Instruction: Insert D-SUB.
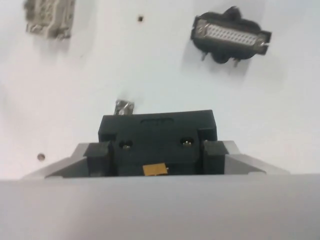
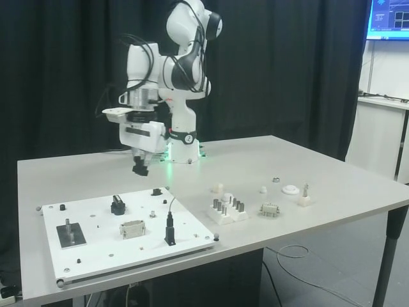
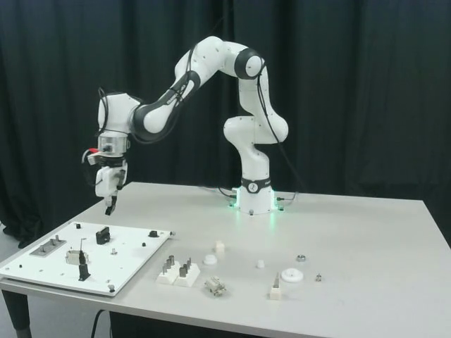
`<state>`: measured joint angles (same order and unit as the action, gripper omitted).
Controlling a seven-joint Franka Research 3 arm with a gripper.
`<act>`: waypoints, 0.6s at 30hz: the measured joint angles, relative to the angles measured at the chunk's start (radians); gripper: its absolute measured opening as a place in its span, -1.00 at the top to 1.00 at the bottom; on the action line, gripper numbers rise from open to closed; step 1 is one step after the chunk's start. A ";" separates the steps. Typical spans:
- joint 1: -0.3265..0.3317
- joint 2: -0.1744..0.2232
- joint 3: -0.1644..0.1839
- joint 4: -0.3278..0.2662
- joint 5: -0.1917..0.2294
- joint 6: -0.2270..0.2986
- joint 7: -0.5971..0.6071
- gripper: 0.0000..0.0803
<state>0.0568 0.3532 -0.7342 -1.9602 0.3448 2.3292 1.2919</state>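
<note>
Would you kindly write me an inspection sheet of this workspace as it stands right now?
Surface: grey table carrying a flat white task board at one end.
Job's things: black D-SUB plug held in the gripper, above the board; black D-SUB socket with a pin face on the board, unoccupied.
Clutter: grey multi-pin connector on the board; white block of upright pegs, white disc and small loose connector on the bare table.
Grippers: shut on the plug, hanging over the board's far edge.
Cables: thin cable drooping beneath the table's front edge.
Surroundings: black curtains behind; lit monitor at the room's corner.
</note>
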 joint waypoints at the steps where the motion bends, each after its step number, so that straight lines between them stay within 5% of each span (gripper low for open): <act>1: -0.008 0.008 0.000 0.010 0.006 -0.011 0.000 0.05; 18: -0.110 0.124 0.005 0.128 0.106 -0.127 -0.004 0.05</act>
<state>-0.0534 0.4767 -0.7293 -1.8325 0.4511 2.2022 1.2883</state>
